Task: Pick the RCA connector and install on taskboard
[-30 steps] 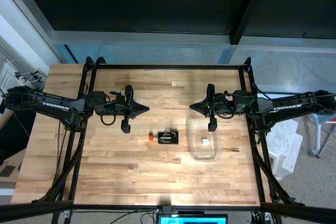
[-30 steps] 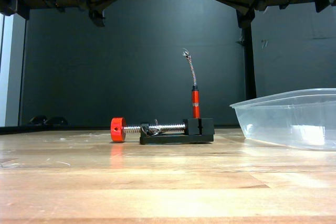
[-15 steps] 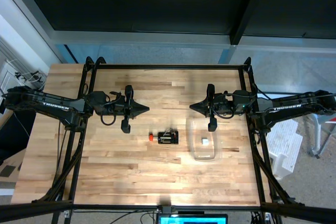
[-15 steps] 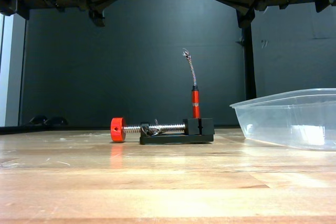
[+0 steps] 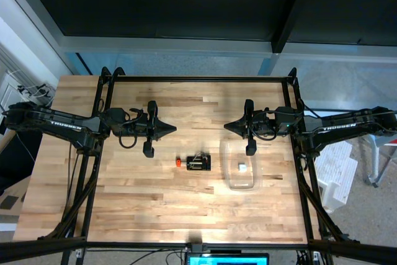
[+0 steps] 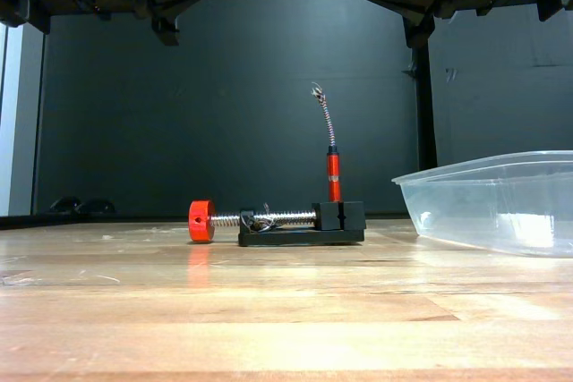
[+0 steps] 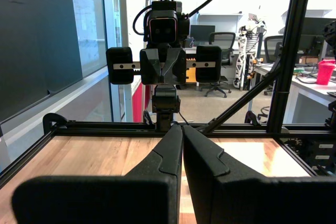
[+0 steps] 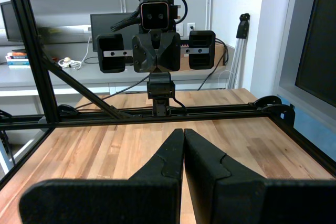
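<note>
The red connector (image 6: 333,172) stands upright on the black vise (image 6: 303,224), with nothing holding it. Its braided cable (image 6: 324,118) curves up from its top. From above, the vise (image 5: 200,163) with its red knob (image 5: 178,162) lies mid-table. Only the white block (image 5: 242,166) shows in the clear tray (image 5: 231,183). My left gripper (image 5: 173,130) hangs high above the table, left of the vise, and is shut on nothing (image 7: 182,128). My right gripper (image 5: 226,126) hangs high above the tray's far end, also shut and empty (image 8: 184,131).
The tray's wall (image 6: 483,207) rises at the right in the low view. The red knob (image 6: 201,220) juts out left of the vise. A black frame rail (image 5: 198,79) runs along the table's far edge. Bare wood lies in front of the vise.
</note>
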